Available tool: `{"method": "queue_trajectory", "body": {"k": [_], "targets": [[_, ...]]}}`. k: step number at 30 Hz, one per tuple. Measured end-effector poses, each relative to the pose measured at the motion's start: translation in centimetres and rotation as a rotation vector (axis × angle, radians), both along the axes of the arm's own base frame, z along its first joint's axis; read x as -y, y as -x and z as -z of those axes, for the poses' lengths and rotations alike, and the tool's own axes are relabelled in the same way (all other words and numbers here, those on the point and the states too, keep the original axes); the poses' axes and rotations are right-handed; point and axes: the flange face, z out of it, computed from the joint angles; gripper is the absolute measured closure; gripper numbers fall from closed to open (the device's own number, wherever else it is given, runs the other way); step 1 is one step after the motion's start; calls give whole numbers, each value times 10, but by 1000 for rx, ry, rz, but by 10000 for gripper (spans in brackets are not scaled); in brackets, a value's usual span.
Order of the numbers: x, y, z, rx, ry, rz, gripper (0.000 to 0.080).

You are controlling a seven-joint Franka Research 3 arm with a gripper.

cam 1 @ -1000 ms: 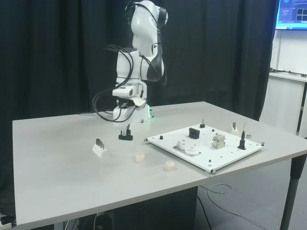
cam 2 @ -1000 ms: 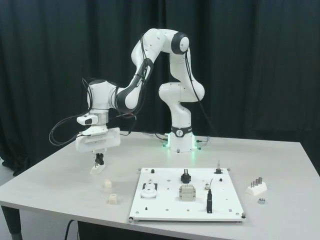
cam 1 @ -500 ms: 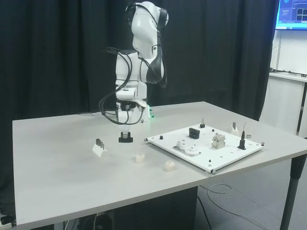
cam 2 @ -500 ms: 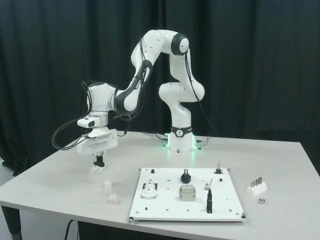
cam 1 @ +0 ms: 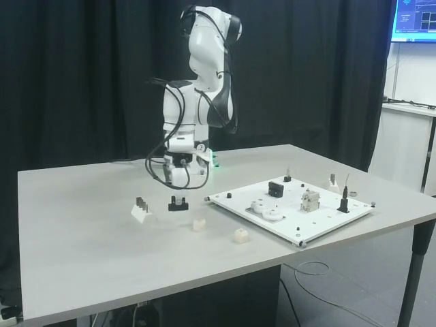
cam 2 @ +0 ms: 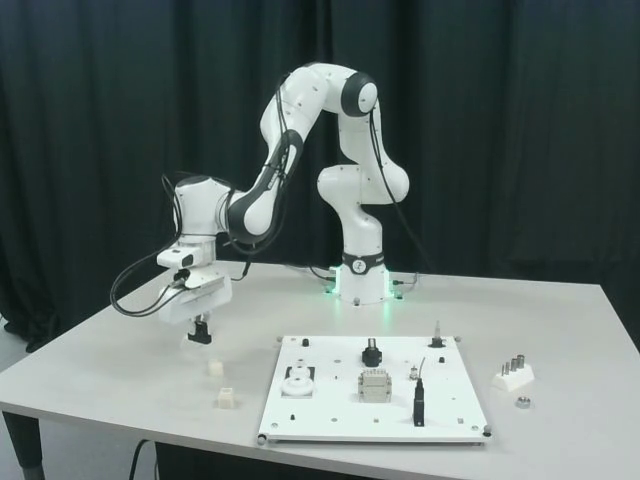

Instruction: Place D-SUB.

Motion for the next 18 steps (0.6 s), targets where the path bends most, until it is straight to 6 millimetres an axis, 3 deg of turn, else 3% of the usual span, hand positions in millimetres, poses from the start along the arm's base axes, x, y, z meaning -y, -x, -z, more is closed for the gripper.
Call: {"method": "queue_trajectory", "body": {"k": [18], "targets": [[7,4,23,-13,13,-23,647]]}}
